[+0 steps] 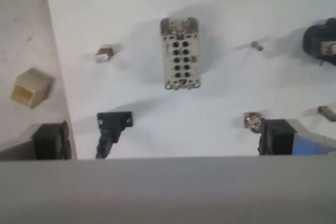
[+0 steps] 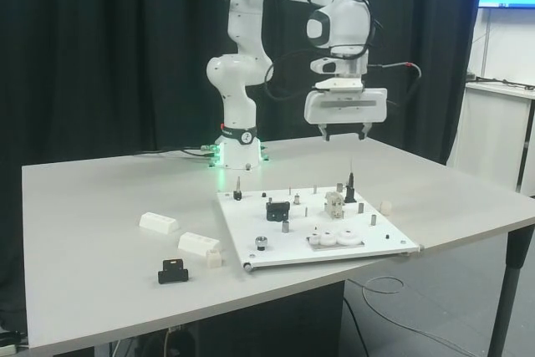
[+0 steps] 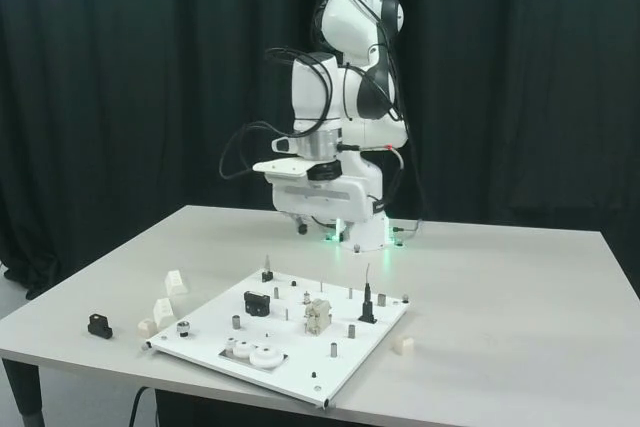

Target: Remove USB.

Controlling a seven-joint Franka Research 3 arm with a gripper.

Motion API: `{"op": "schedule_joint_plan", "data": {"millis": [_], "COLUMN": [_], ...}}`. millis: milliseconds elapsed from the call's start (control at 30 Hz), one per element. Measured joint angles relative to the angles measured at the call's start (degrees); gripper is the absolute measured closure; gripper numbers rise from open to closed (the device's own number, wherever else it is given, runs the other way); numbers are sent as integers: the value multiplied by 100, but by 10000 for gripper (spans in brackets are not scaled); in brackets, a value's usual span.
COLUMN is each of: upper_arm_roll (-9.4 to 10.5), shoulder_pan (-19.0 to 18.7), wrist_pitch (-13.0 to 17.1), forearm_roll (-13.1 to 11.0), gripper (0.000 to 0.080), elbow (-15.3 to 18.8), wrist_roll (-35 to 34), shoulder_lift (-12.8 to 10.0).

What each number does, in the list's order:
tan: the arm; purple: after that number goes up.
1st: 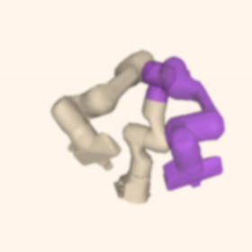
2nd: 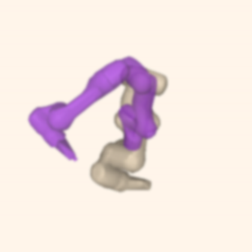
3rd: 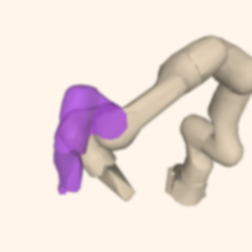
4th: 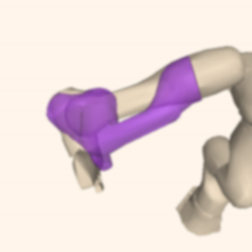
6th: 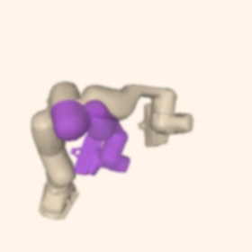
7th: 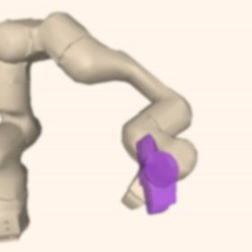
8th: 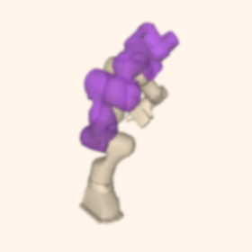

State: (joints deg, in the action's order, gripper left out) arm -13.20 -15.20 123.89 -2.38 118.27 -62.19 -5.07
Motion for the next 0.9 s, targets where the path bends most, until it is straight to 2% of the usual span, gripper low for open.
{"op": "schedule_joint_plan", "data": {"millis": [600, 900], "upper_arm_roll": [74, 84], "shoulder_pan": [-362, -507], "wrist_pitch": [-49, 222], "forearm_roll": [-76, -111], "gripper": [3, 3], "elbow": [159, 465], "wrist_roll": [-366, -418], "shoulder_lift": [-237, -345]}}
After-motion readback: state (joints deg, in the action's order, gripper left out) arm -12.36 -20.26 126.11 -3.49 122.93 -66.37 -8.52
